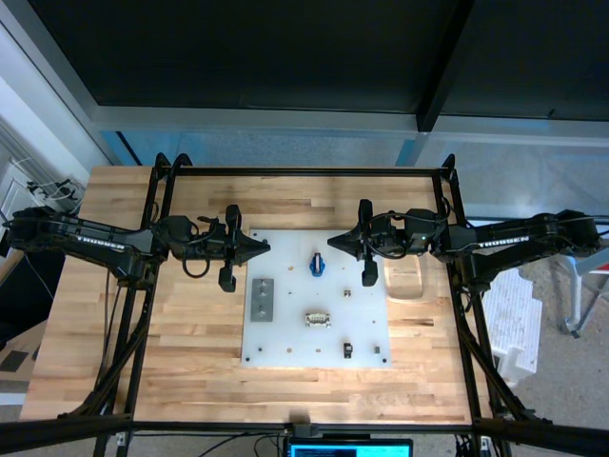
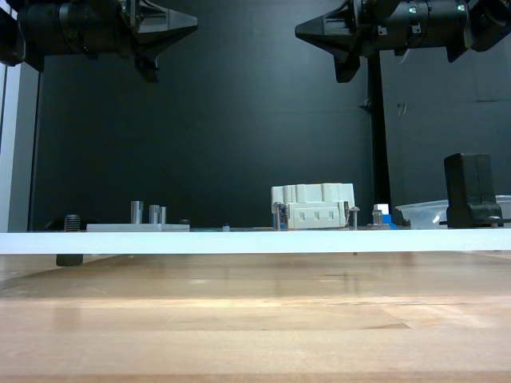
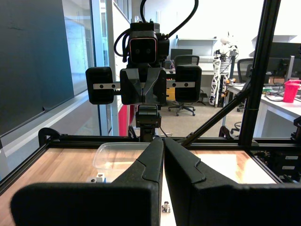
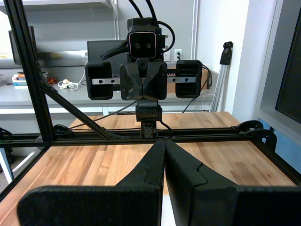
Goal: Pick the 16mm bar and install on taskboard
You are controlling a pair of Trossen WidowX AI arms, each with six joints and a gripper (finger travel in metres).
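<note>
Shows the taskboard (image 1: 285,343) flat on the table (image 1: 143,333), grey block (image 1: 262,298), blue part (image 1: 317,264) and connector (image 1: 318,320) on it. Finds the left gripper (image 1: 259,246) high over the board's far left corner, fingers pressed together on nothing. Finds the right gripper (image 1: 336,241) facing it over the far edge, fingers likewise closed, empty. Puts a clear tray (image 1: 407,281) just right of the board. Cannot make out the bar.

The word TROSSEN stands in white letters on the left arm (image 1: 95,241) and the right arm (image 1: 501,243).
</note>
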